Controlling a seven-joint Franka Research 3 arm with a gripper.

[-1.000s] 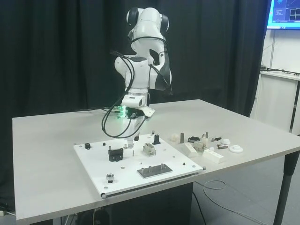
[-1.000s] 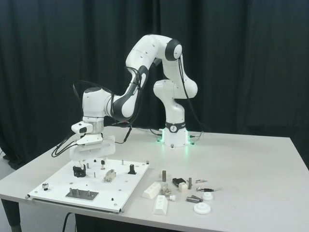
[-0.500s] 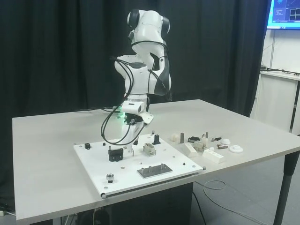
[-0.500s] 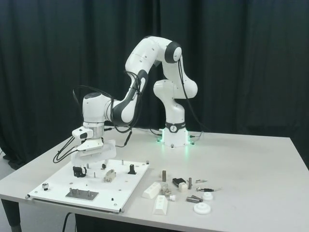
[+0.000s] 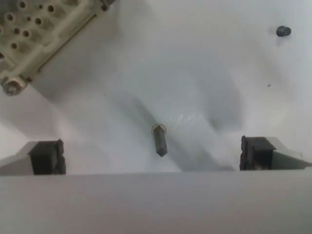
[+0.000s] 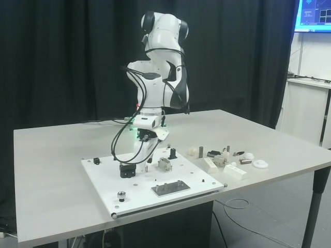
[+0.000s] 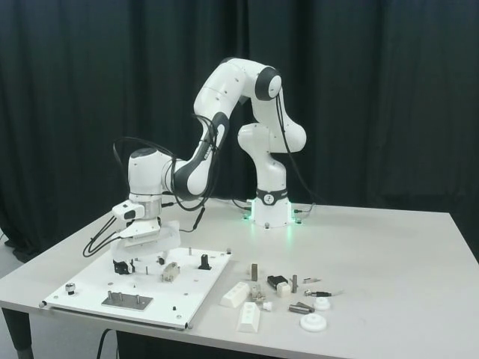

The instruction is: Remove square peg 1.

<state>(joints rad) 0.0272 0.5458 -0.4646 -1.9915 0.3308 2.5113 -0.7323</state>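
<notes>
Square peg 1 (image 5: 159,140) is a thin grey pin standing upright in the white board (image 6: 103,178). In the wrist view it lies between my two black fingertips (image 5: 46,157), with a wide gap on either side. My gripper (image 5: 151,155) is open and touches nothing. The first room view has the gripper (image 6: 145,157) low over the board's back half, just above the peg (image 6: 147,167). From the second room view, the gripper (image 7: 138,251) hangs right by the black block (image 7: 120,265).
On the board stand a black block (image 6: 126,170), a white connector (image 5: 29,39), a black bracket (image 6: 172,153), a grey plate with pins (image 6: 170,187) and a small black stud (image 5: 283,31). Loose white and grey parts (image 6: 227,163) lie on the table beside the board.
The arm has come down and shifted slightly toward the black block, bringing the open gripper from well above the board to straddle the peg.
</notes>
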